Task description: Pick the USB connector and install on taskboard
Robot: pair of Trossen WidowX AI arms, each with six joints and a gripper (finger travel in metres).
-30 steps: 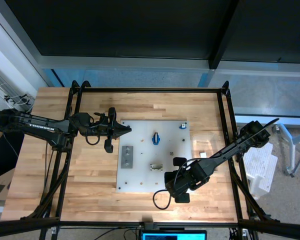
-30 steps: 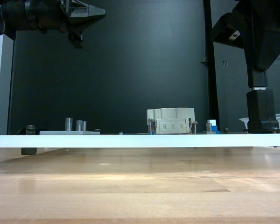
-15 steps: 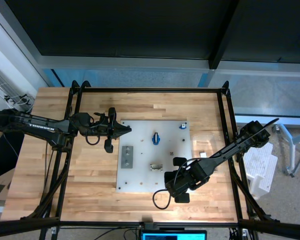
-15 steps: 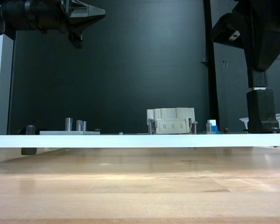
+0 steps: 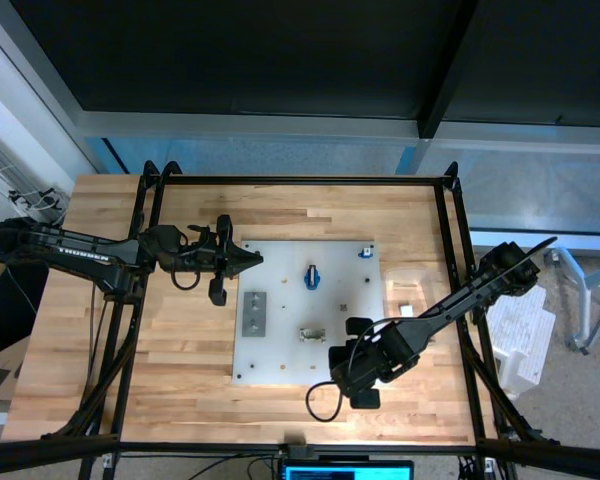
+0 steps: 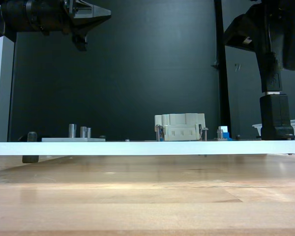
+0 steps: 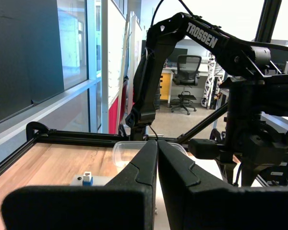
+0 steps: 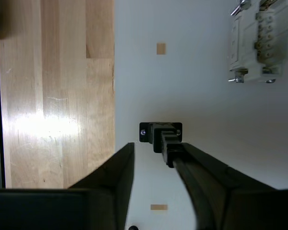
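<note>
Left hand (image 5: 248, 260): its fingers were pressed together on nothing. It hung high over the table (image 5: 180, 380), well away from the work, probably so the other arm had room.
Left arm pose: it stretched almost level inward from the table's left edge, with the hand aimed across towards the right arm.
Taskboard (image 5: 280, 290): it lay flat on the table. Its far left corner was under the left hand and its near right part was under the right hand, so the mounts faced up for a straight-down approach.
USB connector (image 8: 166, 141): it stood upright in the small black socket (image 8: 148, 132) directly below the right hand, between that hand's fingers. It looked seated, since the plug met the socket flange squarely.
Silver connector (image 8: 257, 40): it sat on the board beyond the right hand's fingertips and off to one side, apart from the plug.
Right hand (image 8: 153, 149): its fingers (image 8: 115, 167) were spread and pinching nothing. One finger was close beside the plug and the other was clearly apart from it. Whether the nearer finger touched the plug could not be told.
Right arm pose: it reached diagonally in from the table's right edge, with the wrist bent so the hand pointed straight down at the socket.
Stage: judged to be the release after insertion, with only a clean lift clear of the plug left.
</note>
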